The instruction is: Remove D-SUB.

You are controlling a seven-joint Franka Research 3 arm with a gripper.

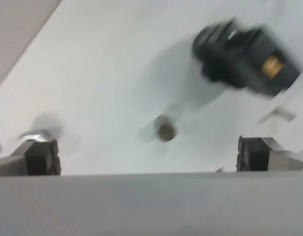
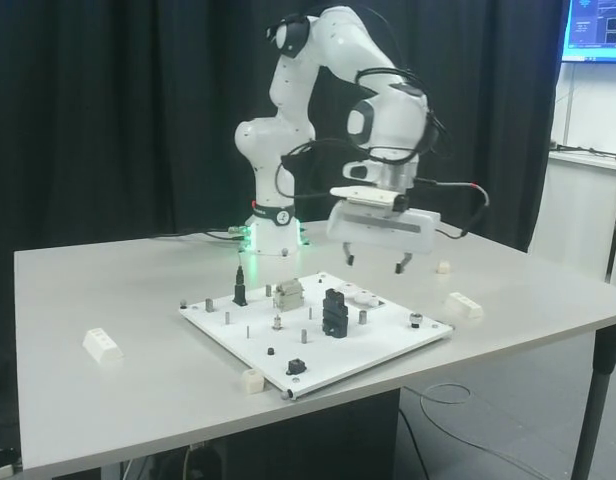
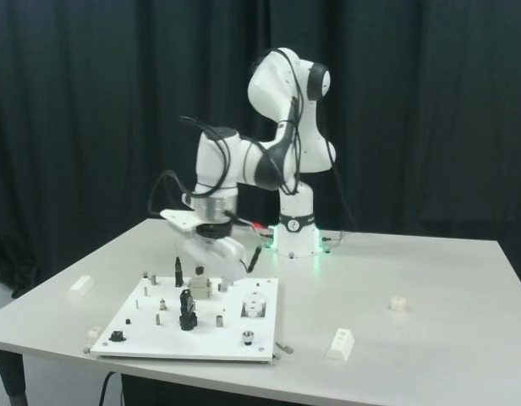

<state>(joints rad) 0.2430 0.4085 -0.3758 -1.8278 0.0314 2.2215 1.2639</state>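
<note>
A white board (image 2: pixel 388 345) lies on the grey table and carries several small parts. The D-SUB looks to be the pale connector block (image 2: pixel 288 293) near the board's back edge; the second room view shows this block (image 3: pixel 200 288) just below the hand. My gripper (image 2: pixel 374 264) hangs open well above the board's right half, holding nothing. In the wrist view, the gripper (image 1: pixel 146 155) has its fingers wide apart over bare white board. Ahead of them are a black connector (image 1: pixel 245 59) and a small metal pin (image 1: pixel 165 131). The D-SUB is not in the wrist view.
A tall black connector (image 2: pixel 335 312), a black upright plug (image 2: pixel 240 290), pins and a small black part (image 2: pixel 297 366) stand on the board. Loose white blocks (image 2: pixel 102 345), (image 2: pixel 464 307), (image 2: pixel 252 380) lie on the table around it. The arm's base (image 2: pixel 270 235) stands behind.
</note>
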